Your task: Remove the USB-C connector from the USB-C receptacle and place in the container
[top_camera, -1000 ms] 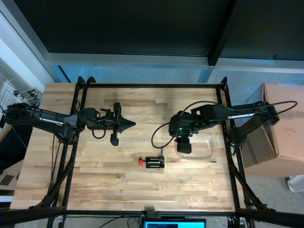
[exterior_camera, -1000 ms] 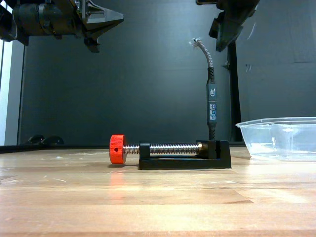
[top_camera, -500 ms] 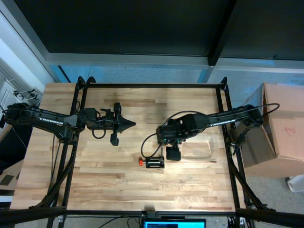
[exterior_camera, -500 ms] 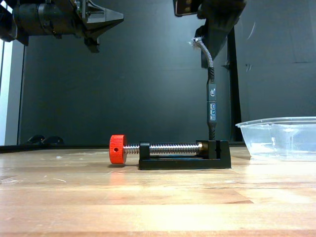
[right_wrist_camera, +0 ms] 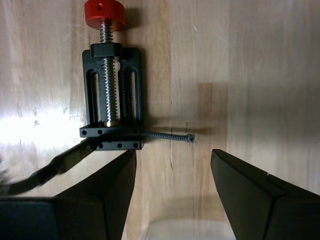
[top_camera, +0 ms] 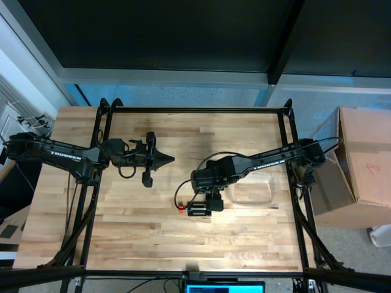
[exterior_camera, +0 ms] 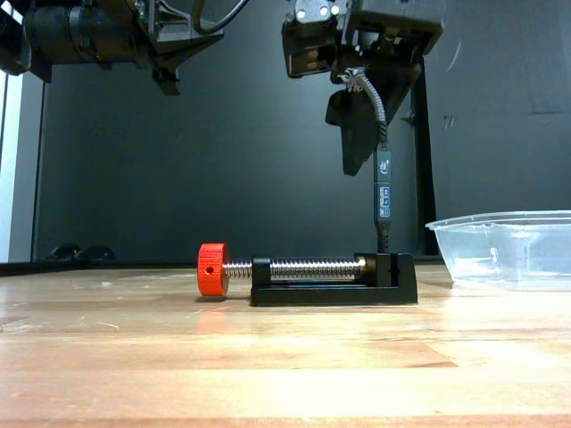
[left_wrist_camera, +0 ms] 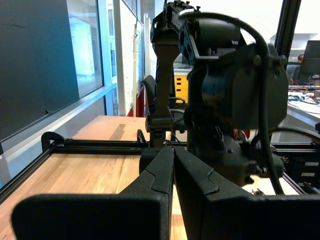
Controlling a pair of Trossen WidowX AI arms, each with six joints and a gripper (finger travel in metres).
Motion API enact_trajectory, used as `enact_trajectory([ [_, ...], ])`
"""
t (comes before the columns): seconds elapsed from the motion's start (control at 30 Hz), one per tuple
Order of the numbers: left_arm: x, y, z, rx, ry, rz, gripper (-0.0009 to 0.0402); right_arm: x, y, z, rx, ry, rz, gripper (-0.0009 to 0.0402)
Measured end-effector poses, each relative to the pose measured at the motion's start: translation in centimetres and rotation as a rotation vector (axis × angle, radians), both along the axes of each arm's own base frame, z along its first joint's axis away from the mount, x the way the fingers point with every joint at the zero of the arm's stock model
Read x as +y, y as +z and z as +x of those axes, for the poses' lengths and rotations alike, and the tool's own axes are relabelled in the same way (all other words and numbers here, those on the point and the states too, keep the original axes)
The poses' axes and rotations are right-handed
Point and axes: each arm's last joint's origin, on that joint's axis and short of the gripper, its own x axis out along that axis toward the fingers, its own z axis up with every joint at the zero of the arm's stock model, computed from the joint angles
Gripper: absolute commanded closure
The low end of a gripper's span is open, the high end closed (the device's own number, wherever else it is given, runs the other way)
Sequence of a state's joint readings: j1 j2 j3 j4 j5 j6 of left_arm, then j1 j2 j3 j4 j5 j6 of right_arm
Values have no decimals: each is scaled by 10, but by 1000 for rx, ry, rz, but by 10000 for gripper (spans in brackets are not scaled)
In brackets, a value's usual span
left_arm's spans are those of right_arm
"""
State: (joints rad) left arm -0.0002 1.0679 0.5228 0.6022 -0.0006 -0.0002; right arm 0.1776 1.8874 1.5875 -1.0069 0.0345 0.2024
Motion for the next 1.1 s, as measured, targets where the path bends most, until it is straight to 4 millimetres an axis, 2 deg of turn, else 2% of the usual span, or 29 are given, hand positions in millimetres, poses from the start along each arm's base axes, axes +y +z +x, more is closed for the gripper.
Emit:
enact_trajectory([
  [0.23,0,0,0,0,0,0,393,1,-12,6,15,6,-4,265],
  [0.53,0,0,0,0,0,0,393,2,-13,6,15,7,-4,396],
  [0.67,0,0,0,0,0,0,393,2,-13,6,15,9,-4,384],
  [0.97,0,0,0,0,0,0,393,3,-12,6,15,10,-4,394],
  [1.1,0,0,0,0,0,0,393,2,-2,1,-2,8,0,394],
])
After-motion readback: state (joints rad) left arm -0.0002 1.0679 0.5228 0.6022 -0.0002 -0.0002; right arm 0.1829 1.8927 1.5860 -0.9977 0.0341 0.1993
